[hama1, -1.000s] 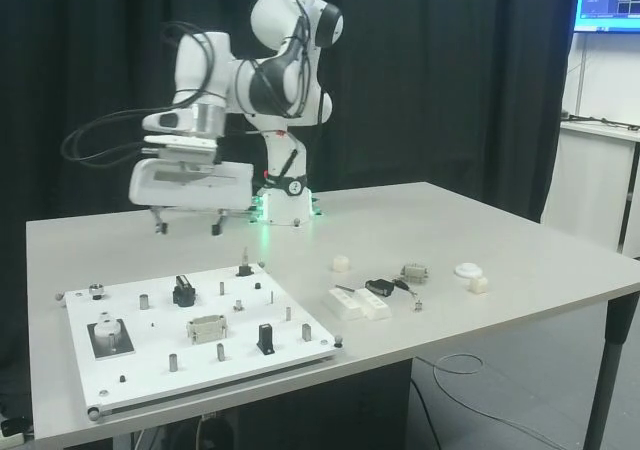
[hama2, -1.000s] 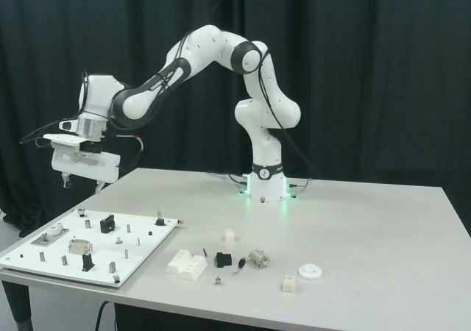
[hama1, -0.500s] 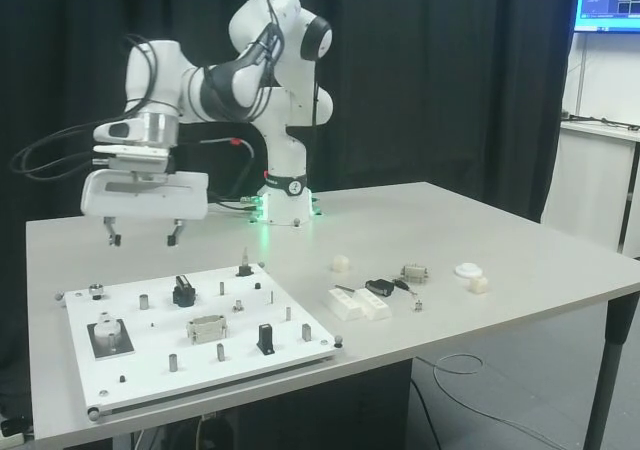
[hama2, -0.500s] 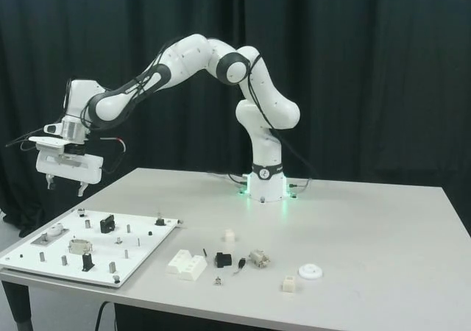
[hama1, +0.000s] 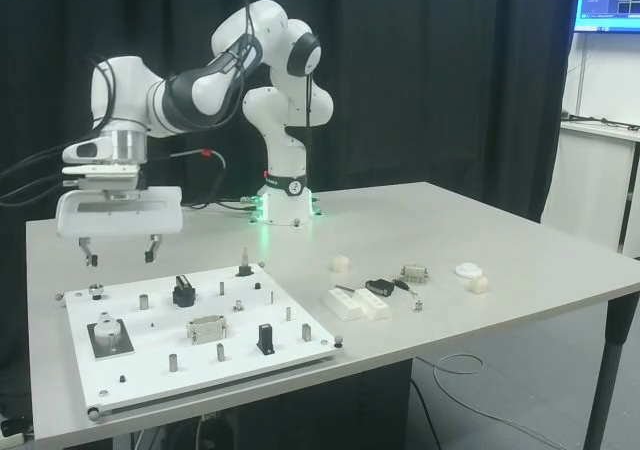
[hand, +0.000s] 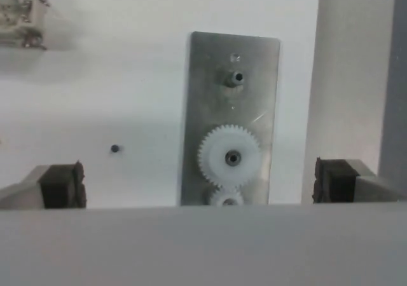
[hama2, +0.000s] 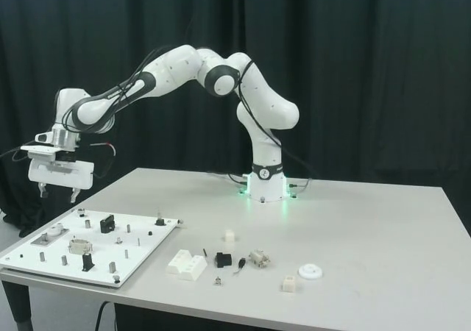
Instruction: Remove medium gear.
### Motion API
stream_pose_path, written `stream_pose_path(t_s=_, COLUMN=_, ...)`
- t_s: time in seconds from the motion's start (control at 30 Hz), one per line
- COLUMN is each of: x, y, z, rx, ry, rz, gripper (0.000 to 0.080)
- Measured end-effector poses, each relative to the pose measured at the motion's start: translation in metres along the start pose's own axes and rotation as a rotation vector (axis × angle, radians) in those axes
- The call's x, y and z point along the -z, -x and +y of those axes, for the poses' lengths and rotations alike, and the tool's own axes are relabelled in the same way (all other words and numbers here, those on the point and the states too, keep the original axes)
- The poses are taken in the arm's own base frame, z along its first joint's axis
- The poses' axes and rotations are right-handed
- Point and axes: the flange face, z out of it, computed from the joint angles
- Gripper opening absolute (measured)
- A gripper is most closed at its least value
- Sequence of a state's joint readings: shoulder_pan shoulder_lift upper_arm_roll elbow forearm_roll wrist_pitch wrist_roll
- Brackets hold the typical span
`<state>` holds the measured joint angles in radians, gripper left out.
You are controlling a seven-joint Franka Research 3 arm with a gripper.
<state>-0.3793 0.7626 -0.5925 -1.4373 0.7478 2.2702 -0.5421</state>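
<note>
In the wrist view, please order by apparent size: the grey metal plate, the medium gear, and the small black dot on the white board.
1. Grey metal plate, largest.
2. Medium gear, sitting on that plate.
3. Small black dot, smallest.
All lie at similar depth, so the ranking seems reliable.

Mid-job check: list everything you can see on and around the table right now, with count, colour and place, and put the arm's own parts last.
Table: one, grey, carrying everything.
Board: one, white, at the table's front corner beneath the gripper.
Metal plate: one, grey, on the board.
Medium gear: one, white, seated on a plate peg.
Small gear: one, white, meshing beside it, partly hidden.
Connector: one, grey, mid-board.
Black blocks: two, on the board.
Loose parts: several, white and black, on the table beside the board.
Disc: one, white, farther from the board.
Gripper: one, open, above the board's plate.
</note>
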Motion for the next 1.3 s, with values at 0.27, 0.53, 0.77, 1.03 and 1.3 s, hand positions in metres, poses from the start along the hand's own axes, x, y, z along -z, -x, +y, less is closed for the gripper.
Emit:
stream_pose_path(t_s=0.27, x=-0.022, y=-0.002, z=0.012, rx=-0.011, ry=-0.035, rz=0.011, gripper=0.0800)
stream_pose_path(t_s=0.53, x=-0.045, y=-0.003, z=0.018, rx=-0.017, ry=-0.066, rz=0.015, gripper=0.0800)
stream_pose_path(t_s=0.77, x=-0.063, y=-0.004, z=0.021, rx=-0.022, ry=-0.076, rz=0.014, gripper=0.0800)
stream_pose_path(t_s=1.03, x=-0.082, y=-0.004, z=0.026, rx=-0.027, ry=-0.080, rz=0.009, gripper=0.0800)
stream_pose_path(t_s=1.3, x=-0.096, y=-0.004, z=0.035, rx=-0.032, ry=-0.077, rz=0.008, gripper=0.0800)
